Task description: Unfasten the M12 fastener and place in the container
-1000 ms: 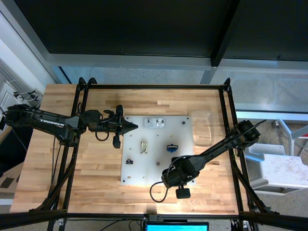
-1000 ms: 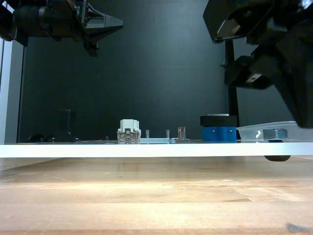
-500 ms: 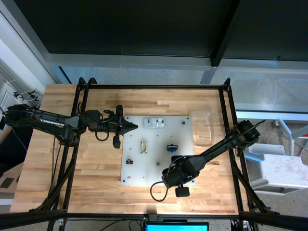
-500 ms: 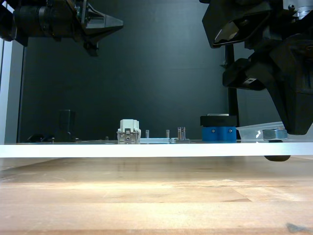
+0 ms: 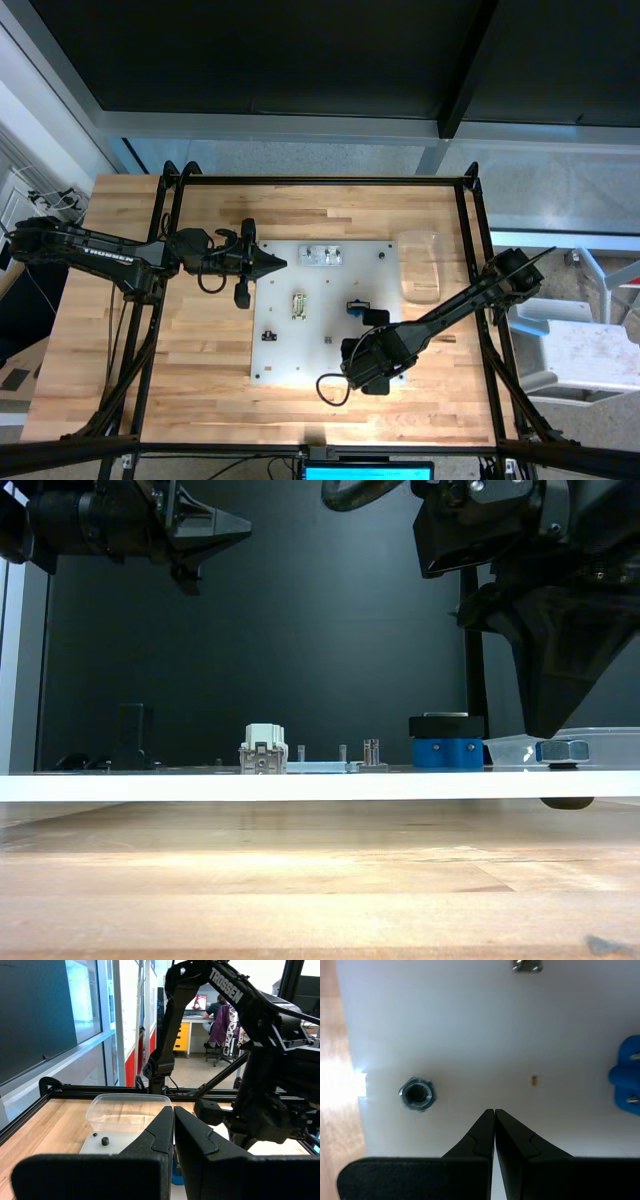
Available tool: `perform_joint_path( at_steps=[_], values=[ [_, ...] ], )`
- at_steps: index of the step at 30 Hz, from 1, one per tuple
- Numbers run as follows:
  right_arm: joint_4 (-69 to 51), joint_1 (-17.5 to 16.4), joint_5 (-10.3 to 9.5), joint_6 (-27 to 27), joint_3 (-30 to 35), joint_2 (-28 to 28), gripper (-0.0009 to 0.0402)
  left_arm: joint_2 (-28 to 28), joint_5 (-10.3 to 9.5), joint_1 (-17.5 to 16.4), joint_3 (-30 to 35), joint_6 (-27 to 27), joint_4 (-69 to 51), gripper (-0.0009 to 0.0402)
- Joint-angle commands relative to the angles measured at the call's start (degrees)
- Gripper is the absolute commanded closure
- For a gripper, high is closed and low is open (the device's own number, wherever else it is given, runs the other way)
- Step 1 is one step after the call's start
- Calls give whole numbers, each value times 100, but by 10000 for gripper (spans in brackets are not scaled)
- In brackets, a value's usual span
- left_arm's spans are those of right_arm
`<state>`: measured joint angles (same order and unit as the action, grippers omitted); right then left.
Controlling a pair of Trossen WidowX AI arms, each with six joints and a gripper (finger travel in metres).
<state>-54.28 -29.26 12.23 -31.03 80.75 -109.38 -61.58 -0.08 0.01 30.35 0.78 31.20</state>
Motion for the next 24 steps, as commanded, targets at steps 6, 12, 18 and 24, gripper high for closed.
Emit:
perform_joint_path(
  at_steps=[6, 12, 18, 24],
  values=[
    [2, 0, -1412, 22, 173, 153, 393, -2, 2, 0, 2, -2, 0, 393],
    [188, -24, -1786, 39, 177, 87, 393, -2, 2, 0, 2, -2, 2, 393],
    [549, -42, -1812, 44, 122, -118, 393, -2, 2, 0, 2, -2, -2, 393],
    [658, -46, -1665, 55, 98, -179, 393, -2, 2, 0, 2, -2, -2, 393]
  ],
)
